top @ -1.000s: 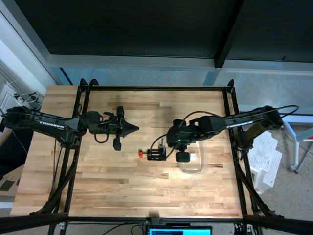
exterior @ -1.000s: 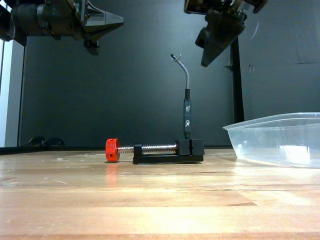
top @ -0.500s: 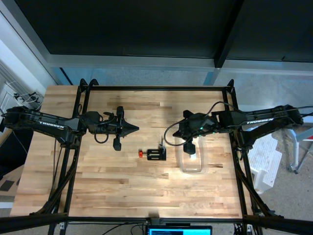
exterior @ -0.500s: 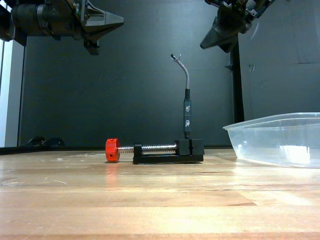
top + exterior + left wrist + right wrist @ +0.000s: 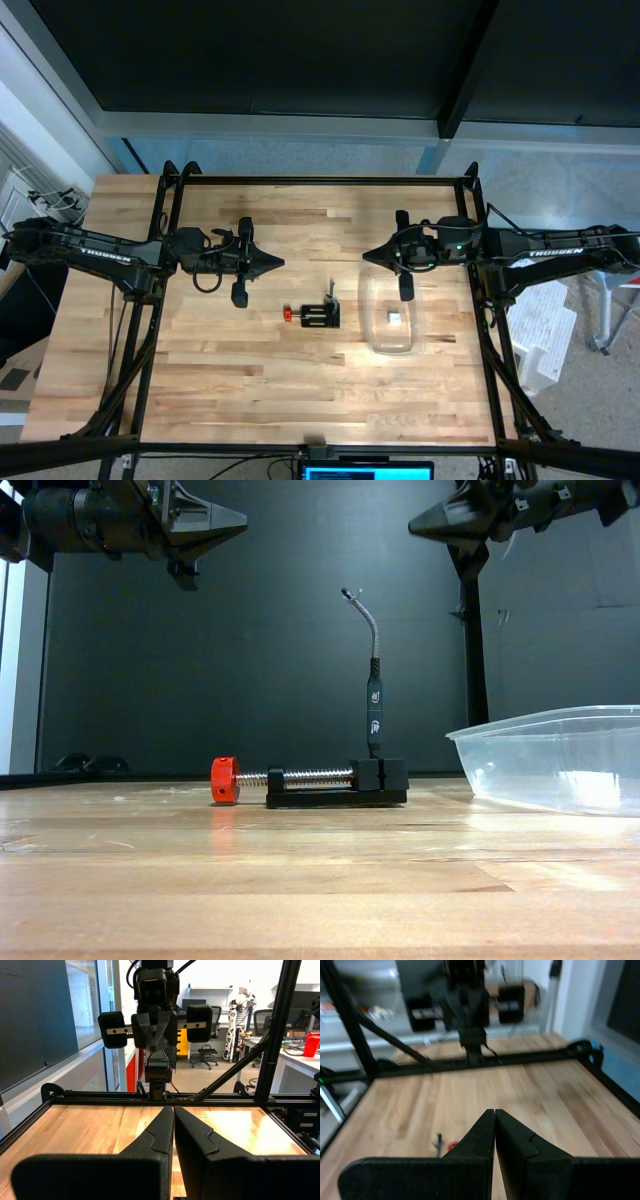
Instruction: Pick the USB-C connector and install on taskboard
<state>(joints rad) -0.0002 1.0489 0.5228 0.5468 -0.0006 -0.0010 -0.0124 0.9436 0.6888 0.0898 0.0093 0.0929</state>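
USB-C connector (image 5: pixel 373 712) is standing upright in taskboard (image 5: pixel 335 783). Left gripper (image 5: pixel 276 263) and right gripper (image 5: pixel 368 256) are hovering well apart above tabletop (image 5: pixel 250 370), fingers clenched, empty.

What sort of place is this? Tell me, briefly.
Probably a robotics lab: a wooden table inside a black frame, left pincer shut over its left half, right pincer shut over its right, office chairs and workbenches beyond.

Taskboard (image 5: pixel 318 316) beside tray (image 5: pixel 393 352), between left claw (image 5: pixel 278 262), right claw (image 5: pixel 366 257).
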